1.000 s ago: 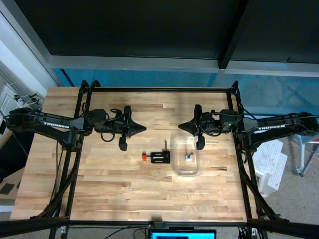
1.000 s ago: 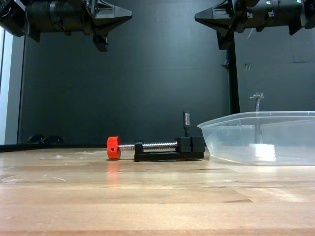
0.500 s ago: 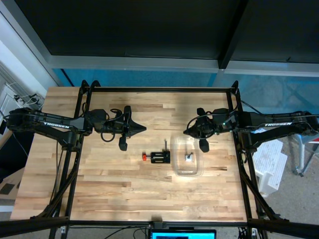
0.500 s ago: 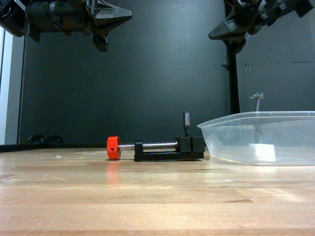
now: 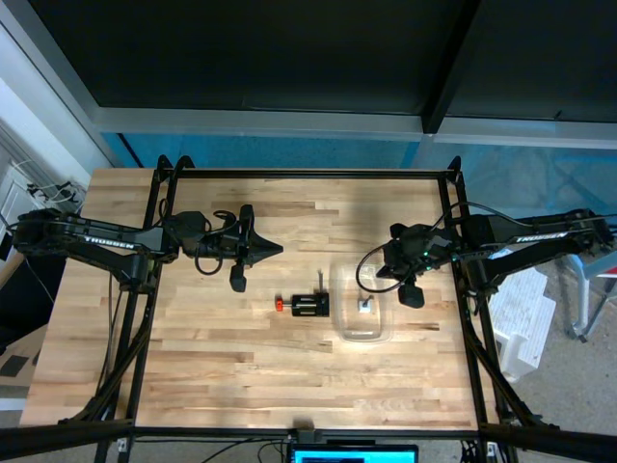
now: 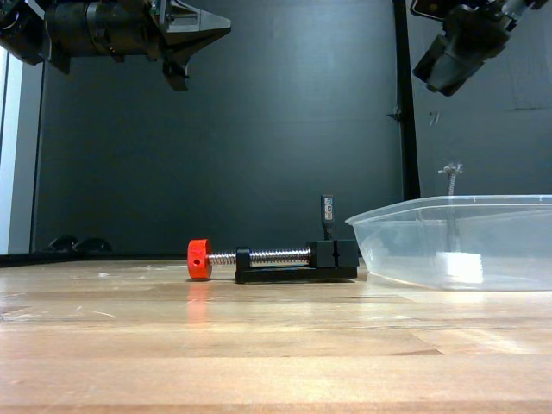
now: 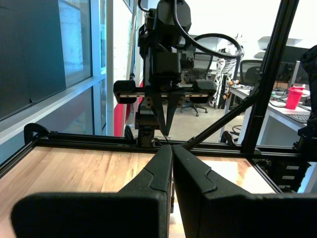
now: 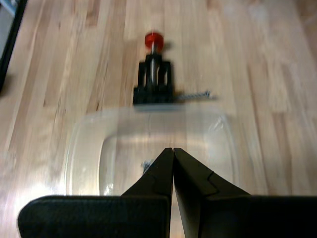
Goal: Pick the usb-c connector and install on the hub
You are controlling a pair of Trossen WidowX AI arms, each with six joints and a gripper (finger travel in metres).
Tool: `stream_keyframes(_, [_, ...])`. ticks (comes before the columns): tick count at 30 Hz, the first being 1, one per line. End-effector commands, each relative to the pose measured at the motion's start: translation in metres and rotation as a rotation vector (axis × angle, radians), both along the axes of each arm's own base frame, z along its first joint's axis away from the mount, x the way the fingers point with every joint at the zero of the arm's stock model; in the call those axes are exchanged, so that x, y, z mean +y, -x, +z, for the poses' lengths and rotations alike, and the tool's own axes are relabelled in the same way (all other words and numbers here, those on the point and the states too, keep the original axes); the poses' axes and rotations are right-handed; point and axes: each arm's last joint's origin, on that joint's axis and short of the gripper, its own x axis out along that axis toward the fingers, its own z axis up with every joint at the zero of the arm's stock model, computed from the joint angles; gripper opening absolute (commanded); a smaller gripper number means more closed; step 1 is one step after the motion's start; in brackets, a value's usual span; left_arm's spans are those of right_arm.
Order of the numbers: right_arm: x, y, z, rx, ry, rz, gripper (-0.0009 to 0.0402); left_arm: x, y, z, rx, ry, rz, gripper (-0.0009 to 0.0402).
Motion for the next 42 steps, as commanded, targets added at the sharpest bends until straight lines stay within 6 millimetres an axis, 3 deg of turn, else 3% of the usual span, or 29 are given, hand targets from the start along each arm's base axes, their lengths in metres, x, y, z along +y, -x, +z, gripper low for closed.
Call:
stream_keyframes(1, [0.002, 0.000, -0.002, 0.060, -0.003, -0.002, 0.0000, 0.000, 0.000, 0.000, 0.000, 0.000, 0.000, 0.0000])
stream_keyframes(21, [0.015, -0.013, -0.017, 0.336, 0.023, 0.023, 0.0007, 0.000, 0.000, 0.000, 0.000, 0.000, 0.000, 0.0000])
stream_keyframes(34, [0.021, -0.037, -0.044, 0.444, 0.054, -0.003, 0.0148, 0.000, 0.000, 0.000, 0.000, 0.000, 0.000, 0.0000])
stream_keyframes(42, [0.024, -0.047, -0.053, 0.443, 0.058, 0.003, 0.0173, 0.000, 0.000, 0.000, 0.000, 0.000, 0.000, 0.0000])
